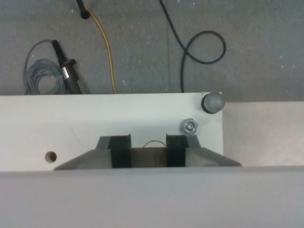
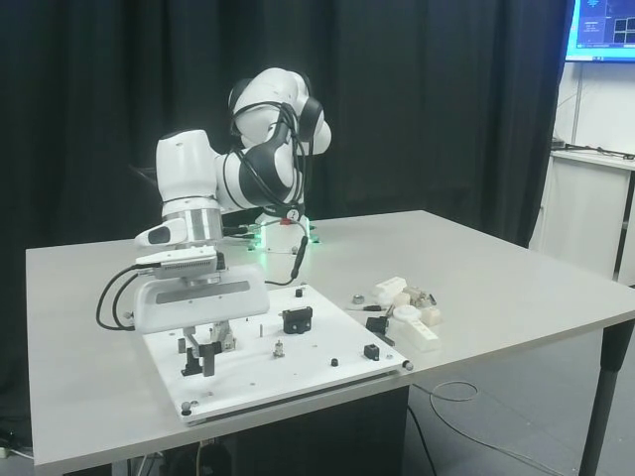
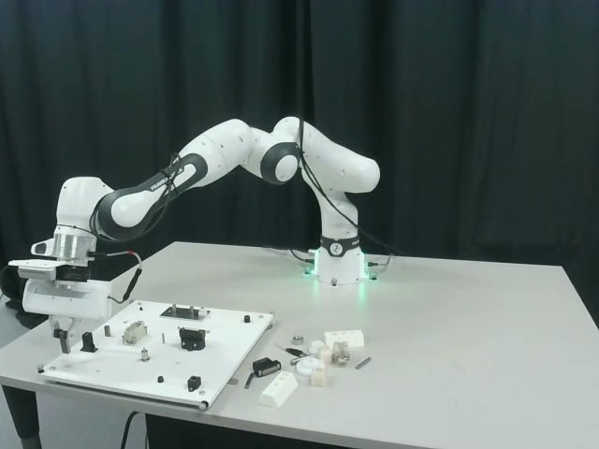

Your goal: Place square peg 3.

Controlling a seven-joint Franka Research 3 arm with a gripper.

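The white robot arm [image 3: 234, 154] reaches out from its base at the back of the grey table [image 3: 449, 318] and bends down over the near corner of the flat white assembly board [image 3: 159, 360], which lies close to the table's edge. Its gripper [image 2: 201, 355] hangs straight down over that corner, fingertips just above or on the board; I cannot tell which from the room. In the wrist view the 2 black fingers [image 1: 119, 151] stand a small way apart, and between them sits a dull grey block, seemingly the square peg [image 1: 147, 157], though only its top edge with a thin curved mark shows, so I cannot tell how firmly it is clamped. Just beside the fingers on the board are a small metal hex nut [image 1: 189, 126] and a round grey stud [image 1: 212, 102] at the board's corner, and a small round hole [image 1: 51, 156] lies further along. Beyond the board's edge, down on the floor, lie a coiled grey cable [image 1: 42, 76] and a looped black cable [image 1: 202, 47]. Out on the table, well apart from the gripper, a cluster of small white plastic parts [image 3: 323, 360] lies beside the board, with a small black fixture block [image 3: 192, 339] standing on the board itself.
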